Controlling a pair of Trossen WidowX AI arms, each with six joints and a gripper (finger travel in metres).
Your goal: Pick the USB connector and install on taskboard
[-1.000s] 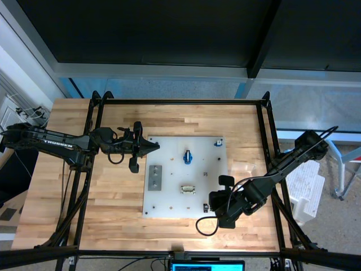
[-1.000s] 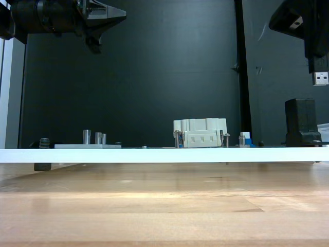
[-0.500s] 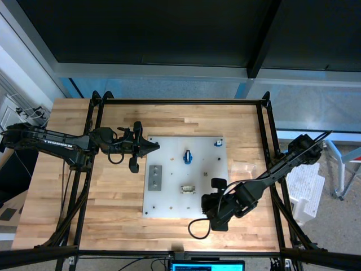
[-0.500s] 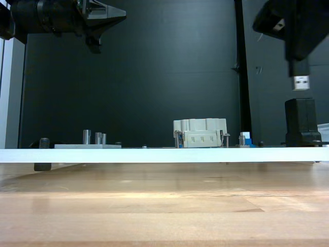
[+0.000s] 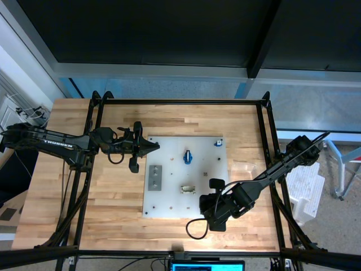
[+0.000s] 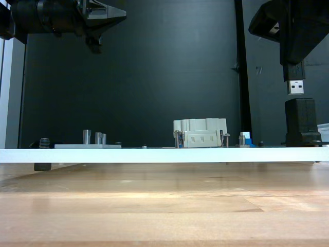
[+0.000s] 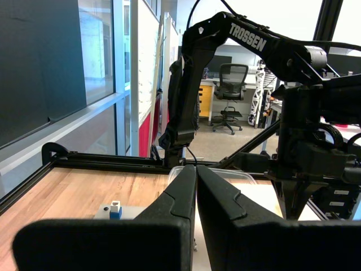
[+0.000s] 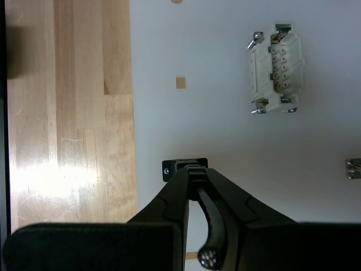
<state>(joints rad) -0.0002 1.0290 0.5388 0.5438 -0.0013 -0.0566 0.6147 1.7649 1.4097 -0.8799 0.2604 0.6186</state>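
Now aligning: right gripper (image 8: 197,179) pinches USB connector (image 6: 294,86) just above black socket (image 6: 303,123) on taskboard (image 5: 169,169); next, straight push down. Meanwhile left gripper (image 5: 153,145), closed and empty, hangs over taskboard's left edge.

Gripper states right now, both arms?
Left gripper: shut, empty, high over the taskboard's far-left corner.
Right gripper: shut on USB connector, just above the black socket.

Wooden table (image 5: 113,217) bears the taskboard (image 5: 169,152) and a clear tray (image 5: 243,168)

left hand (image 5: 153,146) over taskboard (image 5: 169,197), far-left edge | right hand (image 8: 193,176), USB connector (image 6: 294,86) just above socket (image 6: 302,121), near-right corner
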